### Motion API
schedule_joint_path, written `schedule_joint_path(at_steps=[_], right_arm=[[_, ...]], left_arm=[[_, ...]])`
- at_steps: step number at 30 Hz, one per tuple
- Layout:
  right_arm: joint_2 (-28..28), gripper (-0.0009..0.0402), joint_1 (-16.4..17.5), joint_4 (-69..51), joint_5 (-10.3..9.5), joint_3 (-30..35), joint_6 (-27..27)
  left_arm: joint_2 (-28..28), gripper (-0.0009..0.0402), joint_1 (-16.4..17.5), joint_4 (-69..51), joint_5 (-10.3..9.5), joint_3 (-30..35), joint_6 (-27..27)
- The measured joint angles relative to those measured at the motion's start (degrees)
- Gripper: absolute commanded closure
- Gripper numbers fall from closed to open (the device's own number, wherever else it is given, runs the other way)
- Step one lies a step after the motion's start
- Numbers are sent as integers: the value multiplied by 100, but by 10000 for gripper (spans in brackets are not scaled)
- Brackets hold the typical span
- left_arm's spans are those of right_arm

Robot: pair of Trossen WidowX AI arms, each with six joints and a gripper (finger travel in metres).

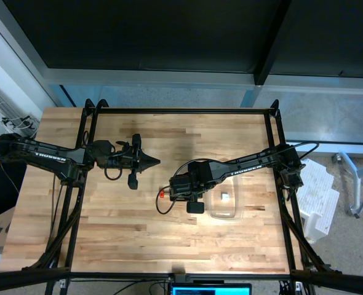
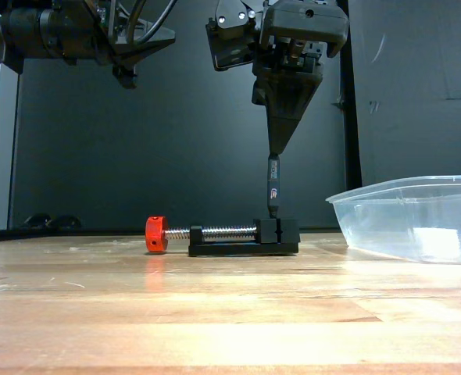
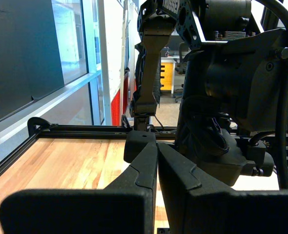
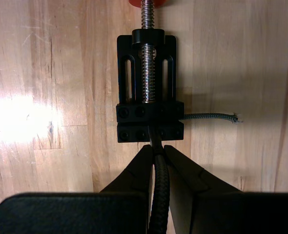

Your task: Pick the USB-C connector and install on taskboard

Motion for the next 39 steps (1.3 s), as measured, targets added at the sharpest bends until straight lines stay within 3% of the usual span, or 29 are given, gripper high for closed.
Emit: schedule_joint_path(at_steps=[12, 28, 39], right_arm=[[-17, 339, 0, 59, -13, 9, -2], [-466, 175, 0, 68, -15, 0, -2], [-973, 170, -2, -184, -4, 7, -85]], left_arm=[[0, 393, 0, 2, -2, 0, 0], [0, 393, 0, 2, 0, 0, 0], [0, 393, 0, 0, -2, -2, 0]])
